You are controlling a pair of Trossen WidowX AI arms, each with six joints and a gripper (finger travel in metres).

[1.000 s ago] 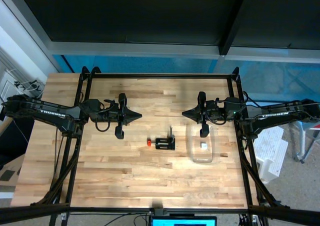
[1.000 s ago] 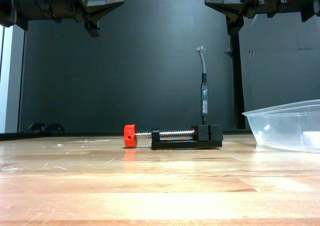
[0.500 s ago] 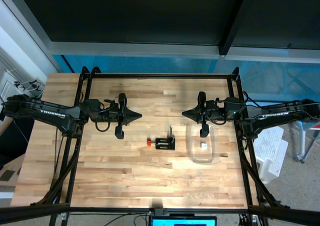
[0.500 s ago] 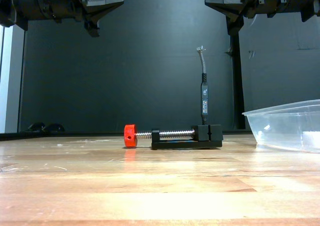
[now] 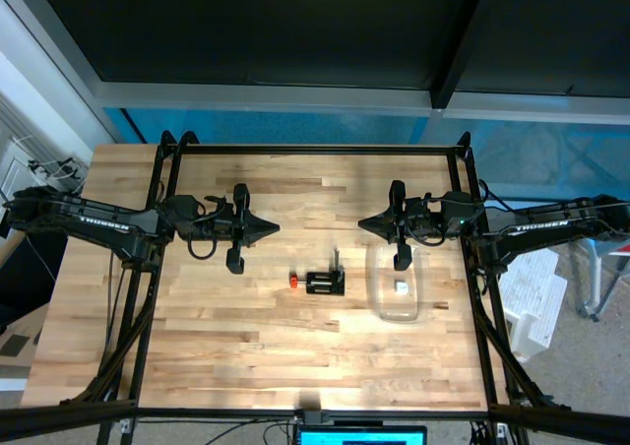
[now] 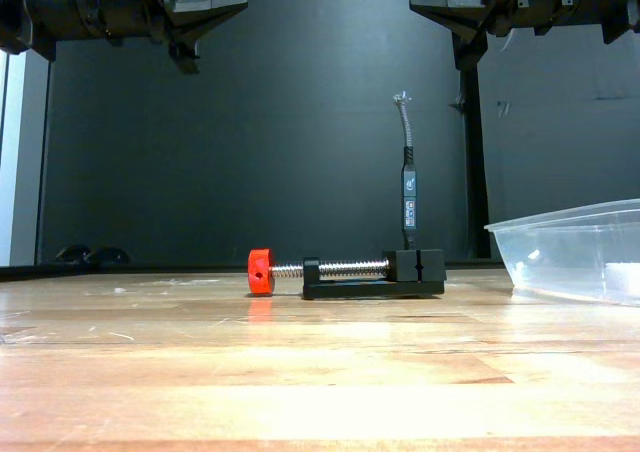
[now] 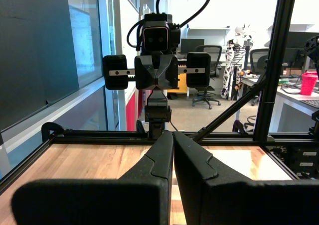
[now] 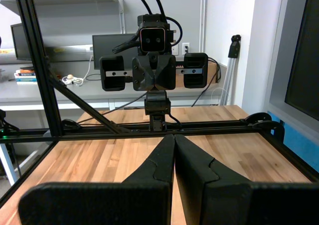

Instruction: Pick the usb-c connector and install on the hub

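Observation:
The black connector [image 6: 409,197] stands upright on the black vise [image 6: 372,275] with the red knob [image 6: 260,271], and its grey braided cable [image 6: 404,122] rises free above it with nothing holding it. The vise [image 5: 325,283] sits mid-table. My left gripper [image 7: 173,135] is parked high over the table's left, its fingers [image 7: 158,155] pressed together with nothing between them. My right gripper [image 8: 174,137] hangs high at the right, above the far end of the clear tray [image 5: 398,286], and is shut and empty too. Each wrist view faces the opposite arm.
The clear tray [image 6: 575,252] stands right of the vise with the white block [image 5: 402,287] inside. A black frame [image 5: 315,151] runs round the table's edges. Bare wood lies in front of the vise.

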